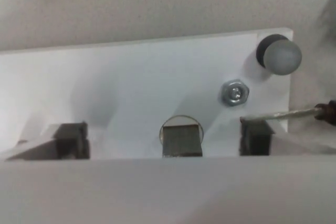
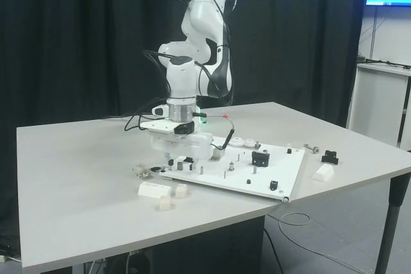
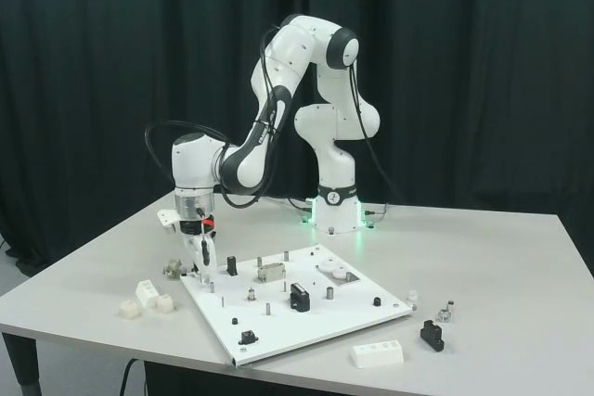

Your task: Remove square peg 4.

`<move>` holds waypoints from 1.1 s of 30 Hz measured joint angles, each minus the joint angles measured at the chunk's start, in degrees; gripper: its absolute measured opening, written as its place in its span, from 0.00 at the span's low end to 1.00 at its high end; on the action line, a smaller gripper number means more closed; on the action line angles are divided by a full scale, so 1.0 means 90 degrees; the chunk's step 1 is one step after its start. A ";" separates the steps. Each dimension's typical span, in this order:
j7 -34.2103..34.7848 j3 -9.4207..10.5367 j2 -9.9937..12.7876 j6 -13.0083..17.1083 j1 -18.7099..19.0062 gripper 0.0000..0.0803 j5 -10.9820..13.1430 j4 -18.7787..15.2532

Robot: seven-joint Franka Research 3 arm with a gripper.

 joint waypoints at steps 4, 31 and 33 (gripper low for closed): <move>0.0256 0.0011 0.0013 0.0000 0.0000 0.86 0.0001 0.0000; 0.0194 0.0005 0.0025 -0.0067 -0.0047 0.20 -0.0070 -0.0042; 0.0146 0.0005 0.0024 -0.0068 -0.0047 0.20 -0.0070 -0.0042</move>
